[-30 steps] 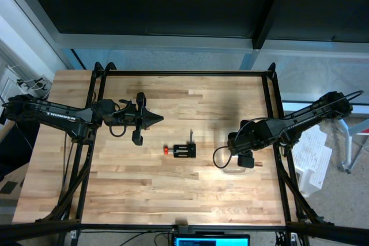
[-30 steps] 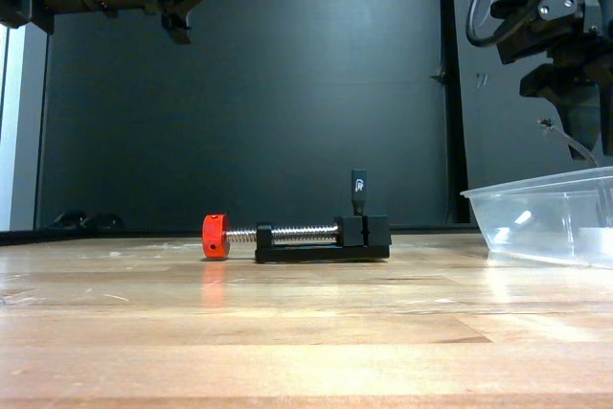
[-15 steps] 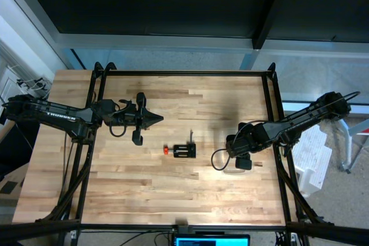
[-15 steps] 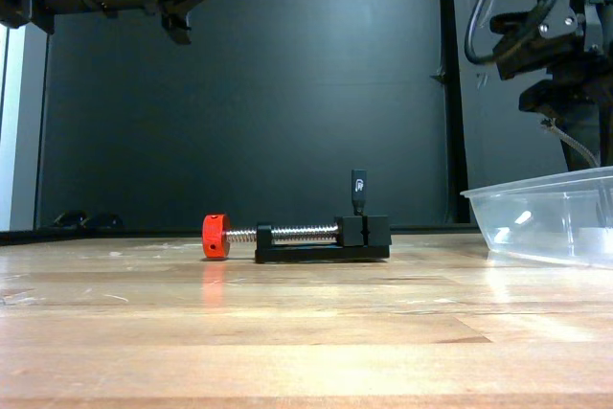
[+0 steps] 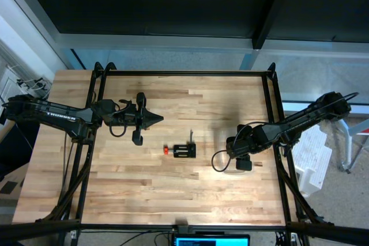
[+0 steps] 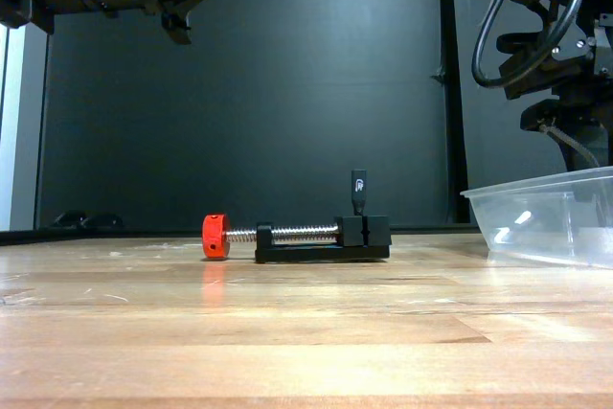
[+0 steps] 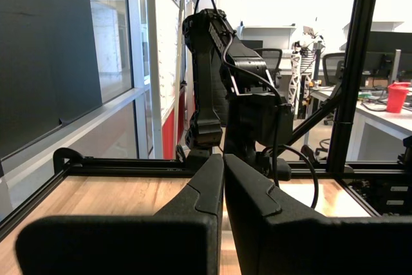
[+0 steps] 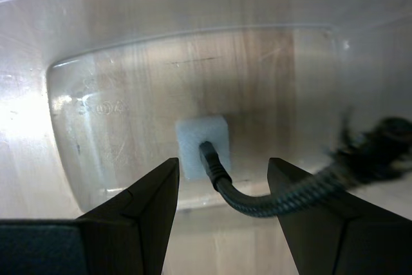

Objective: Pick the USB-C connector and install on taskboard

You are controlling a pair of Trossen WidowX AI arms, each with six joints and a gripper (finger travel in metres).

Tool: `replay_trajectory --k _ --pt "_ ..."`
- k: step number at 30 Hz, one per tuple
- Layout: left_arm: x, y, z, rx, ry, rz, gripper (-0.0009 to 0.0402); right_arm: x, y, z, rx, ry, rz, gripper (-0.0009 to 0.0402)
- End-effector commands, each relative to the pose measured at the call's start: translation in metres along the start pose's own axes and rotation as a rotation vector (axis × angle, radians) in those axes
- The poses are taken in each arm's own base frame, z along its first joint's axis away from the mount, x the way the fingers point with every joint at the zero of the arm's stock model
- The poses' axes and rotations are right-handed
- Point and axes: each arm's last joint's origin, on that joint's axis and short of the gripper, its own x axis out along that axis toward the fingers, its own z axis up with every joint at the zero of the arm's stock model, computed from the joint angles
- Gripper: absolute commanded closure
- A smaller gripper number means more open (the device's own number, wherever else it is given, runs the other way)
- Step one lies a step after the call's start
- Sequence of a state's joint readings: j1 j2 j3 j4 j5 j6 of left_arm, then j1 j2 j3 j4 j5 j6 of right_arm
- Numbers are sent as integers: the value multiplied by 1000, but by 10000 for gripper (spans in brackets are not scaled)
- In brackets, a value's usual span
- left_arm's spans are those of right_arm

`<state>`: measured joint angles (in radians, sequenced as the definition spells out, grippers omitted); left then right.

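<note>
Pickup is not yet done: the USB-C connector (image 8: 201, 145) lies in the clear tray (image 6: 536, 210) right of the taskboard (image 6: 321, 238), between the spread right tool (image 8: 222, 163). The left tool (image 7: 223, 159), pressed together, hangs high to the taskboard's left.

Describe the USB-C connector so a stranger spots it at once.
On the table, find the clear tray under the open right end effector; the shut left end effector hovers at left. Inside lies the connector: the only whitish square, cable attached.
</note>
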<state>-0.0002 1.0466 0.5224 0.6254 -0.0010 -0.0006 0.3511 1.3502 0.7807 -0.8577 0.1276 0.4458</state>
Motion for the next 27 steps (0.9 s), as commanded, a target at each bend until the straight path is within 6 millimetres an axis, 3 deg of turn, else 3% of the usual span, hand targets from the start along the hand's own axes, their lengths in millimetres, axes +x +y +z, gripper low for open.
replay_trajectory --k 1,27 --pt "0 0 0 0 0 0 393 1 0 0 -9 -2 1 219" --pt "0 0 0 0 0 0 393 3 1 -1 -42 -7 21 339"
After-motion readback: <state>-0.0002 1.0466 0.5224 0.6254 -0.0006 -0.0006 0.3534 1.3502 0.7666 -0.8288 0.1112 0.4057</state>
